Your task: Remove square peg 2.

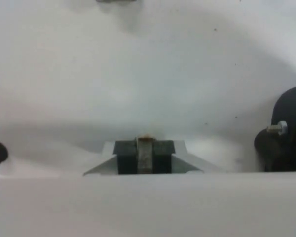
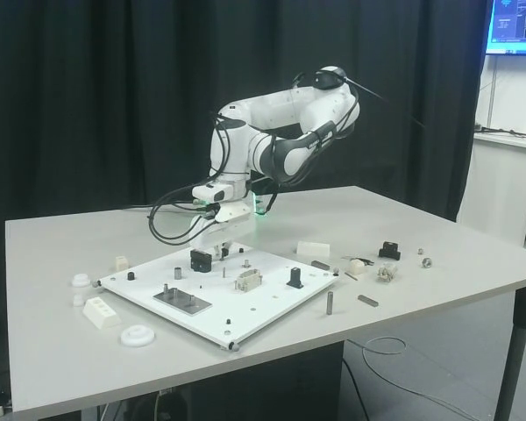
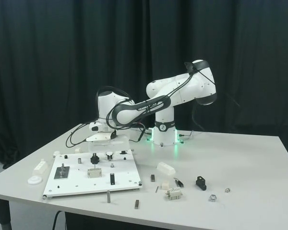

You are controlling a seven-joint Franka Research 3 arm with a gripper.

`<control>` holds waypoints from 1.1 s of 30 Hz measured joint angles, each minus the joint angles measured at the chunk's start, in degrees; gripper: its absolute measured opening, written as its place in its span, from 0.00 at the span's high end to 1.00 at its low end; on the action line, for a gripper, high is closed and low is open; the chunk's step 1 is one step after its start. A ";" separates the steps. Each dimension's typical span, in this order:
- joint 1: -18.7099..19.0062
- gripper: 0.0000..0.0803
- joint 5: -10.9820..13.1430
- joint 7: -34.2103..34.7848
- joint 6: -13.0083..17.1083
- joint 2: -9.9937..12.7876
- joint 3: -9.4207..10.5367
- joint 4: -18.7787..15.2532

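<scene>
**Gripper low over the far edge of the white board, closed on a small peg**

A white robot arm [image 2: 285,118] reaches down from its base to a white board [image 2: 272,307] lying flat on a grey table [image 2: 438,237]. The gripper [image 1: 145,153] hangs just above the board's far edge. In the wrist view its two black fingers [image 1: 124,157] press from both sides on a thin upright piece, the square peg [image 1: 145,154], which stands between them. Whether the peg's foot still sits in the board cannot be told.

Just beside the gripper, on the board, stands a black block [image 2: 201,259]. Further along the board lie a grey plate [image 2: 181,301], a pale connector [image 2: 247,281] and a black bracket [image 2: 294,278], all well apart from the fingers.

Above the gripper the air is open, with only the black curtain [image 2: 88,96] behind. Off the board's edges, loose parts lie scattered on the table: a white disc [image 2: 138,335], a white block [image 2: 100,311], and a black clip [image 2: 388,251] far to the other side
</scene>
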 joint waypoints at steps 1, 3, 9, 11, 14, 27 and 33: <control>0.00 0.92 0.02 0.00 0.00 0.00 0.00 0.00; -0.01 0.92 0.03 0.00 0.00 0.00 0.00 0.00; -0.02 0.92 0.07 -0.01 0.00 0.00 0.00 0.00; -0.02 0.92 0.07 -0.01 0.00 0.00 -0.01 0.00; -0.02 0.92 0.07 -0.01 0.00 0.00 -0.03 0.00; 0.56 0.92 -1.76 -0.01 -2.31 0.00 -3.05 -0.22; 1.43 0.92 -4.90 -0.01 -5.32 -0.04 -6.59 -0.27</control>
